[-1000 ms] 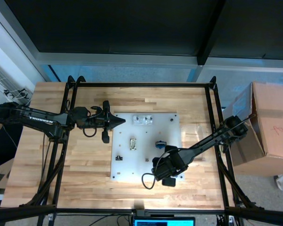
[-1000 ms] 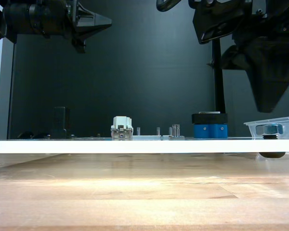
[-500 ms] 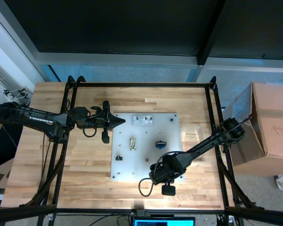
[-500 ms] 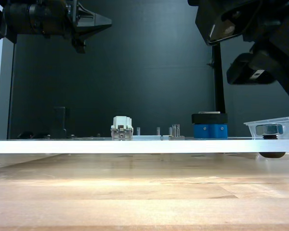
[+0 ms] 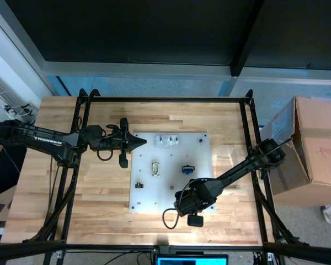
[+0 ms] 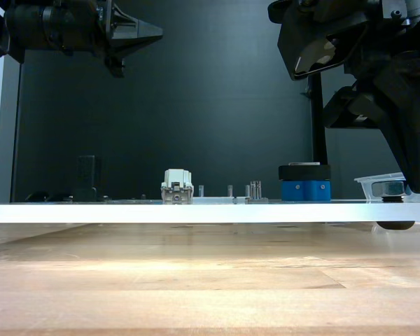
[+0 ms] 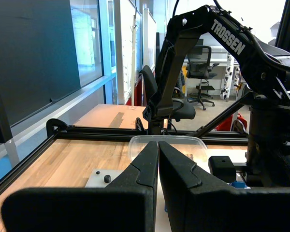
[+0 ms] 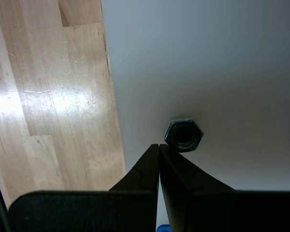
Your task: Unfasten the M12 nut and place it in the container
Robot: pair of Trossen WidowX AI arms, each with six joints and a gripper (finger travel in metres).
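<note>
The small silver nut point(image 8: 183, 135) sits on its stud on the white board point(image 8: 232, 72), seen end-on in the right wrist view. In the low view the nut point(image 6: 386, 189) stands on the stud at the board's near right edge. My right gripper point(image 8: 159, 145) is shut with nothing between its fingers, its tips just beside the nut and above the board. In the high view the right gripper point(image 5: 195, 202) hides the nut. The clear container point(image 5: 230, 152) lies right of the board. My left gripper point(image 5: 142, 142) hangs shut over the board's far left edge.
A white connector block point(image 6: 176, 189), a blue-and-black part point(image 6: 304, 183) and small posts point(image 6: 255, 190) stand on the board. A cardboard box point(image 5: 311, 149) sits off the table's right side. A black frame point(image 5: 165, 100) rims the table.
The right wrist has turned and its gripper has shifted toward the board's near right edge, now partly covering the tray in the low view. The nut stays on its stud. The left arm is still.
</note>
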